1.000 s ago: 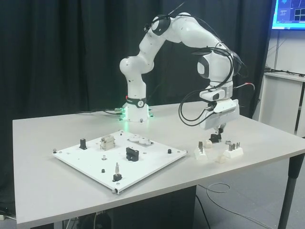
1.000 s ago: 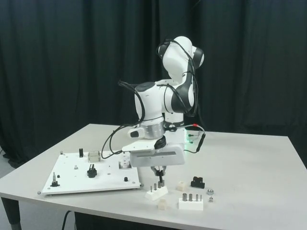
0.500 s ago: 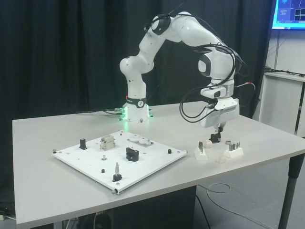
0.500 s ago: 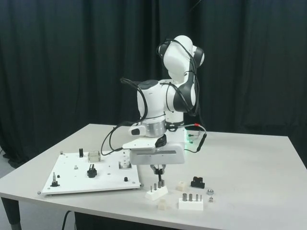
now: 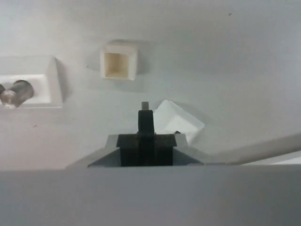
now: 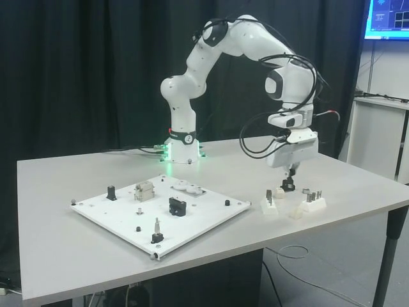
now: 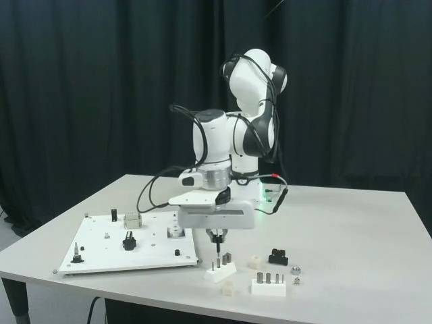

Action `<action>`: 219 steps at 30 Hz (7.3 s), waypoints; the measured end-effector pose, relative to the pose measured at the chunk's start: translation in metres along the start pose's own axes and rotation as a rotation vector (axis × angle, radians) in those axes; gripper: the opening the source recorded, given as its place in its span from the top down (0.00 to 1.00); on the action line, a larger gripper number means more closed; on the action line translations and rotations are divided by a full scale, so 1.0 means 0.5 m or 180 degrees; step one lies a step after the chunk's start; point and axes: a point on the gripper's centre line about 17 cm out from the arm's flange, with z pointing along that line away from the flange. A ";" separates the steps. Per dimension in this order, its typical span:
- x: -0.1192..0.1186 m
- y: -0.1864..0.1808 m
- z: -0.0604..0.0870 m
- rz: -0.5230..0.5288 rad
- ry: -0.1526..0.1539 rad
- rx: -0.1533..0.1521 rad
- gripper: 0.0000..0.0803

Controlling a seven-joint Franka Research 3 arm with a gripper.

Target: Insert USB.

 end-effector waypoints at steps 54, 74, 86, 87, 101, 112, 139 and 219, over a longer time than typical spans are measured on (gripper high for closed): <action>-0.305 0.417 -0.066 -0.0465 -0.0338 -0.0390 0.92; -0.447 0.593 -0.079 -0.0934 -0.0432 -0.0484 0.92; -0.546 0.685 -0.073 -0.1319 -0.0496 -0.0460 0.92; -0.553 0.693 -0.072 -0.1363 -0.0491 -0.0463 0.92; -0.613 0.781 -0.051 -0.1776 -0.0246 -0.0692 0.92; -0.641 0.821 -0.048 -0.1949 -0.0107 -0.0869 0.92; -0.666 0.850 -0.049 -0.2933 -0.0241 -0.0939 0.92; -0.707 0.884 0.007 -0.5245 -0.0551 -0.0957 0.92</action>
